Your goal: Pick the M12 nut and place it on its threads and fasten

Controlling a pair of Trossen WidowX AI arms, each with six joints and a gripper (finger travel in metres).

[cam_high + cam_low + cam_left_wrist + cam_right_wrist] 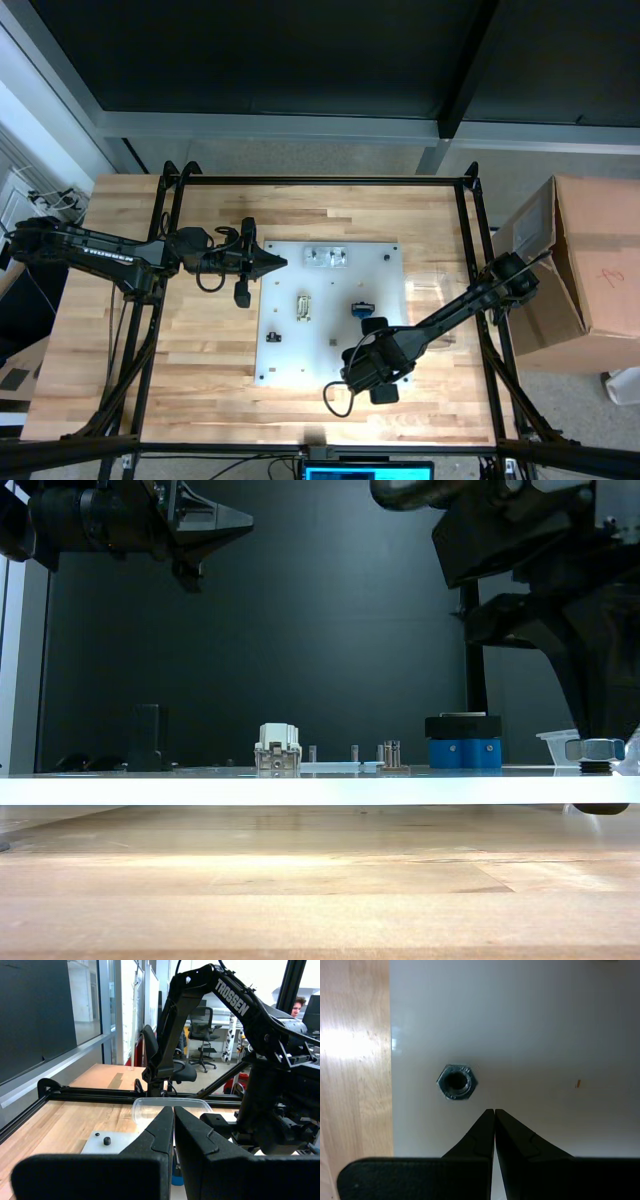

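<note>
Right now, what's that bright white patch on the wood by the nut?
Right wrist view: glare off the table beside the nut, sitting on its stud; shut right gripper close by. Low view: left gripper raised, a dark silhouette.

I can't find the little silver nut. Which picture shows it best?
Right wrist view: the nut shows whole, clear of the shut right tool. Low view shows it on its stud. High view hides it; left wrist view misses it. Left tool hovers shut, high at left.
</note>
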